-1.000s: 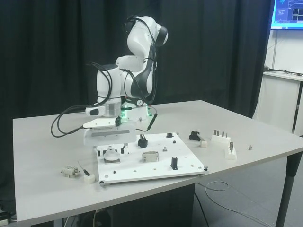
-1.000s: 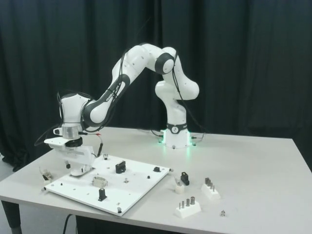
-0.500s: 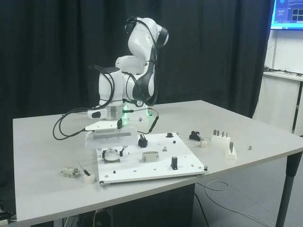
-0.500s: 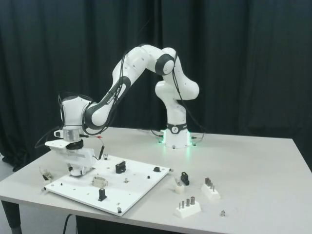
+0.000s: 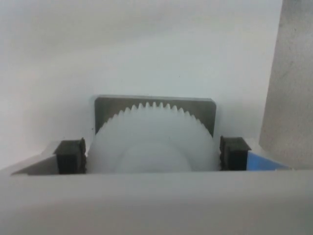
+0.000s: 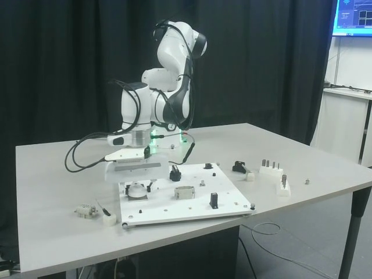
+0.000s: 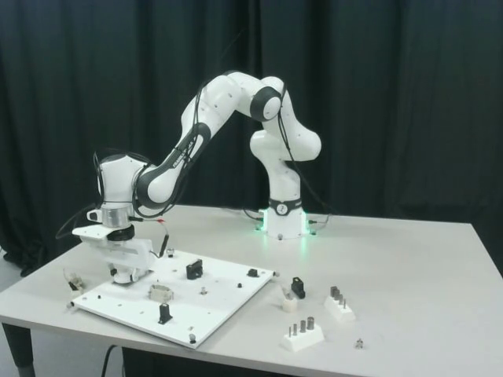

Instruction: Insert large gear.

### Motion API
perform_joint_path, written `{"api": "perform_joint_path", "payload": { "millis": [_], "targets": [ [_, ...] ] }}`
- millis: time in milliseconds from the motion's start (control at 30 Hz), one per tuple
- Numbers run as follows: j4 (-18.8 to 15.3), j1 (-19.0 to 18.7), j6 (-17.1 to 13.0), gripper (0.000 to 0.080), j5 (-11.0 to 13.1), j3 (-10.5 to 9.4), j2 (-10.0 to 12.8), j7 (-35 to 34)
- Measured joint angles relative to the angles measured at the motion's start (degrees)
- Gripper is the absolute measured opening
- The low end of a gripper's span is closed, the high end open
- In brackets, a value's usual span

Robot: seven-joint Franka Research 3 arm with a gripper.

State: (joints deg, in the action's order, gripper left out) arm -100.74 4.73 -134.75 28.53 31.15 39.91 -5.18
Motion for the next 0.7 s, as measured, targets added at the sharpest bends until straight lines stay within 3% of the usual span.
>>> {"api": "perform_joint_path", "payload": {
  "millis": [467,700],
  "targets": [
    [0.0,0.0,0.1,0.0596,0.0,-0.04,0.0,8.6],
    [0.0,0.0,0.1,0.0596,0.2,-0.02,0.0,8.0]
  ]
}}
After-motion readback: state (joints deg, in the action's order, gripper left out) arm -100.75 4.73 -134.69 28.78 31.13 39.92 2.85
